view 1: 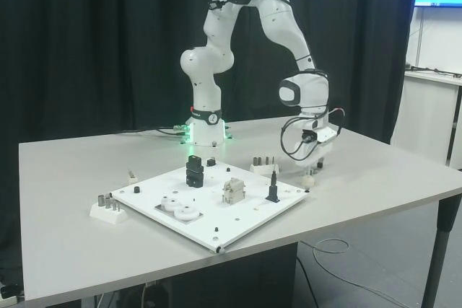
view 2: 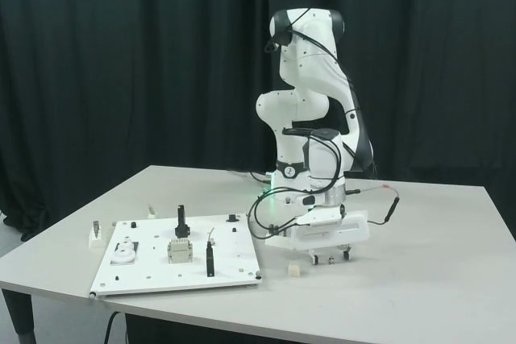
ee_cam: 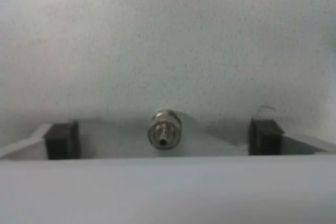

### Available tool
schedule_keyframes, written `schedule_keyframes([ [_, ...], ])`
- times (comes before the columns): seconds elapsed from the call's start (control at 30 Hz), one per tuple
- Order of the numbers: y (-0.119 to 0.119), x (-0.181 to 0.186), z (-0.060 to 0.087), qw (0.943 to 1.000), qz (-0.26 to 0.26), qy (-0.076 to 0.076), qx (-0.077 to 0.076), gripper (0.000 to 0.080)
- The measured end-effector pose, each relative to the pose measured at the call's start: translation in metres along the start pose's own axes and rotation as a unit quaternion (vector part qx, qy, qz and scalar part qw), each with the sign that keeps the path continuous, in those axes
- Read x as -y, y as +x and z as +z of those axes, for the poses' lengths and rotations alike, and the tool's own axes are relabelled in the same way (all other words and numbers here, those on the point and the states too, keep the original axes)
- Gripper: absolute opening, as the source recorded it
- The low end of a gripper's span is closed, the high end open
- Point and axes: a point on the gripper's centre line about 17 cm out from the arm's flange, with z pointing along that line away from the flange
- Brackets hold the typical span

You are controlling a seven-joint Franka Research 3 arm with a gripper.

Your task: Pick BNC.

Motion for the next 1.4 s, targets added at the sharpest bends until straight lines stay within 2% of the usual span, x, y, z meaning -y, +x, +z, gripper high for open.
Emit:
schedule_keyframes([
  [0.07,0.000,0.000,-0.003,1.0000,0.000,0.001,0.001,0.0340],
  [0.1,0.000,0.001,-0.004,1.0000,0.000,0.002,0.001,0.0759],
  [0.3,0.000,0.003,-0.015,1.0000,0.003,0.006,0.006,0.0759],
  [0.33,0.000,0.003,-0.017,1.0000,0.004,0.007,0.006,0.0791],
  [0.57,0.000,0.005,-0.027,0.9998,0.016,0.010,0.010,0.0798],
  [0.87,0.000,0.005,-0.032,0.9990,0.043,0.011,0.010,0.0800],
  [1.0,0.001,0.005,-0.033,0.9971,0.075,0.013,0.009,0.0800],
  [1.1,0.002,0.005,-0.034,0.9913,0.130,0.015,0.009,0.0800],
  [1.23,0.004,0.004,-0.034,0.9769,0.213,0.016,0.006,0.0800],
  [1.4,0.007,0.003,-0.035,0.9597,0.280,0.016,0.000,0.0800],
])
